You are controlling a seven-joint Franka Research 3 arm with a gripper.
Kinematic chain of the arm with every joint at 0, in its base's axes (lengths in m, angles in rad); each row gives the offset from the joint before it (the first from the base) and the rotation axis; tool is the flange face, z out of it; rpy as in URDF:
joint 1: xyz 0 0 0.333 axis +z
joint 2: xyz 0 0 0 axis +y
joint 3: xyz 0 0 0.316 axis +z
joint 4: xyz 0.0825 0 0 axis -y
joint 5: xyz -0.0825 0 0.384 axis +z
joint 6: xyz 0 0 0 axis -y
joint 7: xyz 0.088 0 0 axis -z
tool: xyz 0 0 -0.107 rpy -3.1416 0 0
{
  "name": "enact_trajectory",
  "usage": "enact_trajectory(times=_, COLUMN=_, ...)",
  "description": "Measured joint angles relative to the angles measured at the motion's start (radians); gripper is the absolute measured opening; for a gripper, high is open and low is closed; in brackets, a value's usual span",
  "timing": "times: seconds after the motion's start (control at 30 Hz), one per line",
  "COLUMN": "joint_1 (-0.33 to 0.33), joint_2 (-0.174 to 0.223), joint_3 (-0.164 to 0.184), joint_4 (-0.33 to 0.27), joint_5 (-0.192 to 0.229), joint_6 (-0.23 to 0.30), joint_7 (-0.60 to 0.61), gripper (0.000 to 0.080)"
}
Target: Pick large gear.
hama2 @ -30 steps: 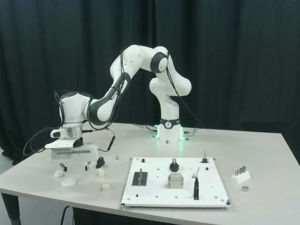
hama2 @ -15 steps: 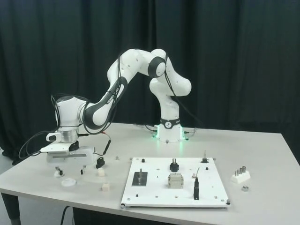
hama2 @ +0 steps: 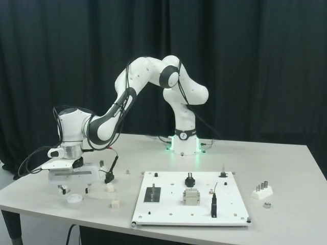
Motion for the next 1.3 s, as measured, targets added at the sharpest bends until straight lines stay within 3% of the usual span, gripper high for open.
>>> enact_trajectory(times=1.3, joint_1=-0.024, joint_2=0.08, joint_3=0.0, joint_4=0.07, joint_5=0.06, joint_6=-0.001, joint_7=-0.042, gripper=0.08)
